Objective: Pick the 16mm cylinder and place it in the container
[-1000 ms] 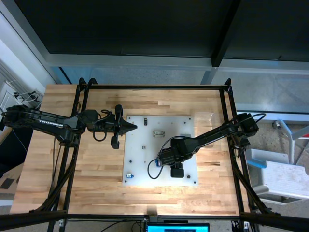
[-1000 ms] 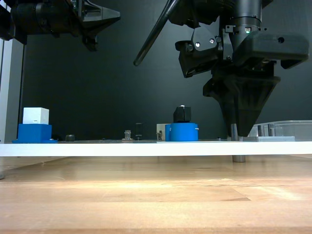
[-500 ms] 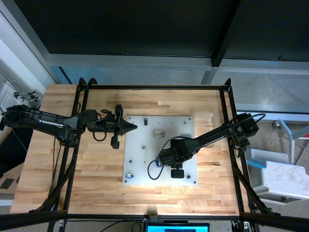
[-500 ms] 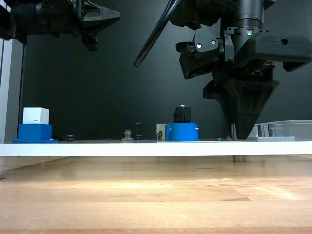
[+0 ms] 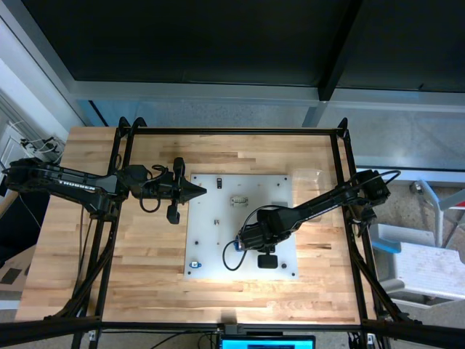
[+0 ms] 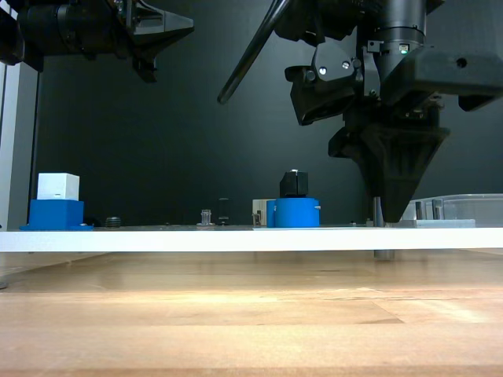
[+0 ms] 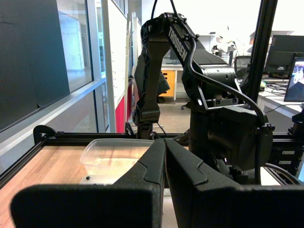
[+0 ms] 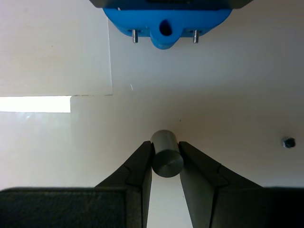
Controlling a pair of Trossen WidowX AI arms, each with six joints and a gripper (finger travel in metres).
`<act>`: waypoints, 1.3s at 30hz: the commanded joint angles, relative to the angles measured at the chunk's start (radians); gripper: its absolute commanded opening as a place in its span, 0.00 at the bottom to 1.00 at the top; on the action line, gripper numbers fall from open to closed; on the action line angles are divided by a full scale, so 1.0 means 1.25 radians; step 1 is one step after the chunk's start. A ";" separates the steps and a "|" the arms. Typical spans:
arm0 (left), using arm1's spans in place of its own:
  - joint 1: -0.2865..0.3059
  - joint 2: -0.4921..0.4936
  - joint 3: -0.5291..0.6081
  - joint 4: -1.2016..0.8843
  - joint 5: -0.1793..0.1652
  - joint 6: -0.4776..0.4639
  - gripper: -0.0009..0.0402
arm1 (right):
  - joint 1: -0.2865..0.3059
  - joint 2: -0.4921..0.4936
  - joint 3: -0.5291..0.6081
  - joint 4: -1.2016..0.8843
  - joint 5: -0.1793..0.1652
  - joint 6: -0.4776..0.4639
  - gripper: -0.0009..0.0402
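Looking at the right claw [image 8: 165,145], it's clamped on the little metal cylinder [image 8: 166,159], one finger pressed on each side, reaching down over the near-right part of the white board [image 5: 218,218]. The cylinder stands upright, so its long axis runs straight up and down and the claw has it by its round sides. From table level, its bottom end [image 6: 376,212] looks about level with the board, so I can't tell whether it's off the surface yet. A blue part [image 8: 164,19] sits just ahead of the claw but well apart from the cylinder. What the next move hinges on: the clear tub [image 5: 309,178] is off by the board's far-right corner, so away from the camera and towards the right arm's own side. That arm is clearly the nearer one. My guess is it needs a straight lift first, then a swing back and to the right. The left claw [image 5: 190,190] hangs in the air over the worktop [image 5: 131,276] at the board's far-left edge, fingers pressed together with nothing between them.
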 commanded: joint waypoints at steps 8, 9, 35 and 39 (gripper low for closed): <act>0.000 0.000 0.000 0.000 0.000 0.000 0.02 | 0.000 -0.043 0.000 -0.031 0.002 -0.002 0.05; 0.000 0.000 0.000 0.000 0.000 0.000 0.02 | 0.000 -0.048 0.000 -0.031 0.002 -0.001 0.05; 0.000 0.000 0.000 0.000 0.000 0.000 0.02 | -0.083 -0.339 -0.089 -0.073 0.024 0.118 0.05; 0.000 0.000 0.000 0.000 0.000 0.000 0.02 | -0.113 -0.421 -0.152 -0.074 0.074 0.138 0.05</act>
